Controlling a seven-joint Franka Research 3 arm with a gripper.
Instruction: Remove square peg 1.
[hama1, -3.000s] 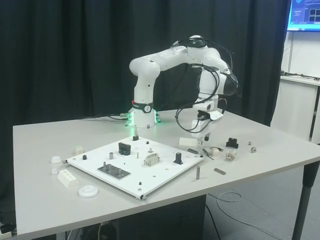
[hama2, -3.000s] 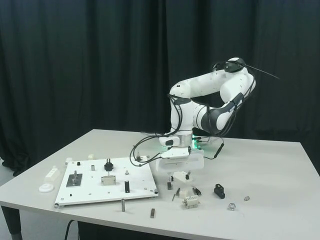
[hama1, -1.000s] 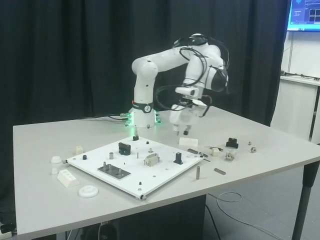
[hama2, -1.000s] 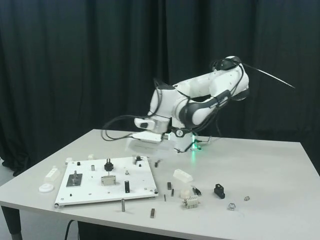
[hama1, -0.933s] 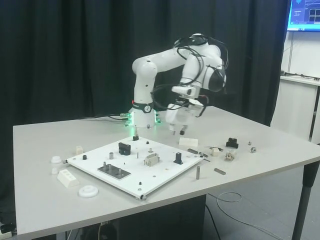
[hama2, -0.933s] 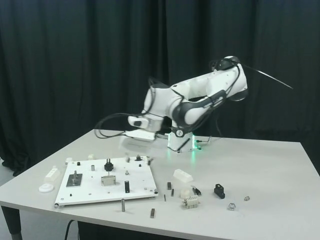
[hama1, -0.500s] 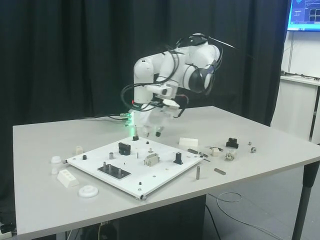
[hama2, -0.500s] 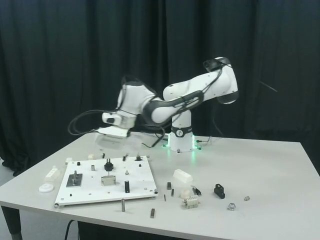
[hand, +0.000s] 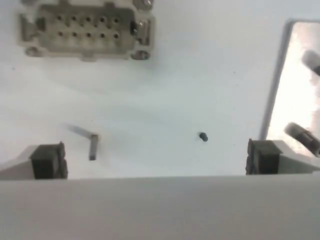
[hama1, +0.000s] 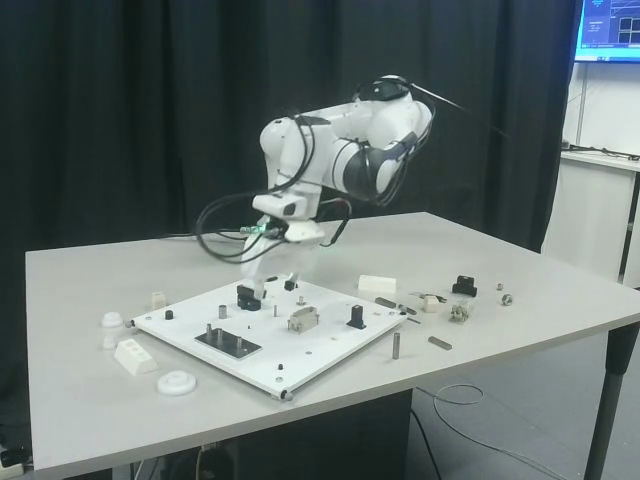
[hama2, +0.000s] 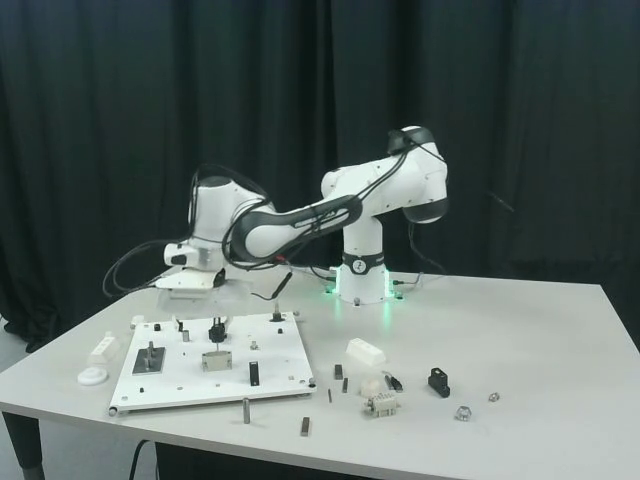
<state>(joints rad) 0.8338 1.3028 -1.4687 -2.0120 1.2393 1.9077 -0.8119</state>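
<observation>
Wrist view: the two-fingered gripper (hand: 155, 161) hangs spread wide and empty over the white square board (hand: 165, 100); a small grey square peg (hand: 93, 146) stands between its fingers, beside one black pad (hand: 48, 161); first room view: gripper (hama1: 270, 281) above board's far edge (hama1: 300, 283); second room view: gripper (hama2: 190, 292) hovers near board's far corner

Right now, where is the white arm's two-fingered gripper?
In the second room view the gripper hangs open over the far left part of the white assembly board, just left of the black knob.
</observation>
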